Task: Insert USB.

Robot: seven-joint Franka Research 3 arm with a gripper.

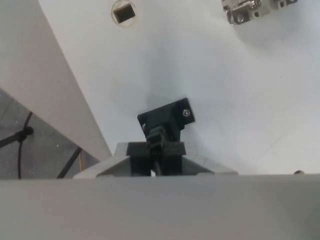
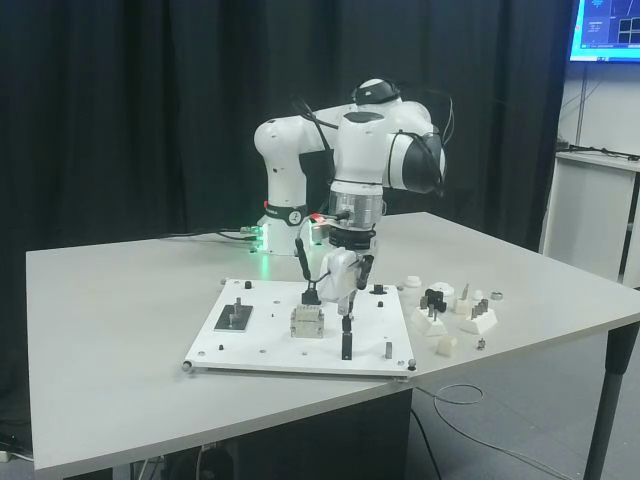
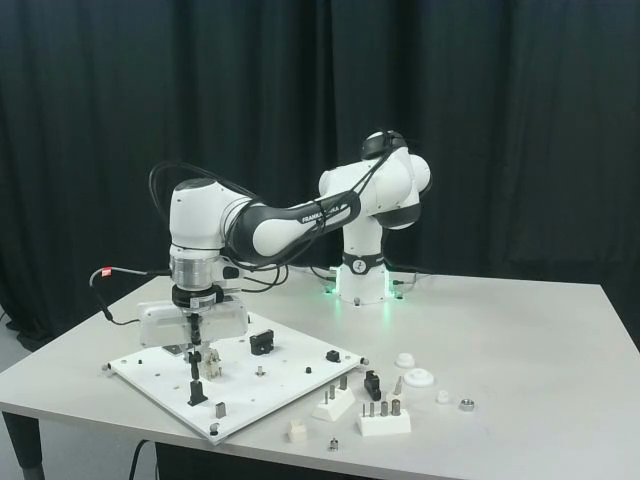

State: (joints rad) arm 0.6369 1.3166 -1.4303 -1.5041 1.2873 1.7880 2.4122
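You are working over a flat white board [image 2: 270, 335]; a small black block socket [image 1: 167, 120] is standing directly below, board around it lying bare.

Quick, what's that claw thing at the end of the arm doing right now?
Gripper: closed on the black USB plug, just above its black socket block.

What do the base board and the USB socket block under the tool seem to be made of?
The base board looks like white plastic or painted sheet with a smooth matte face; which of the two is unclear. The socket block looks like black matte plastic, possibly printed, held by a shiny metal screw. The tool holds the black USB plug just above it.
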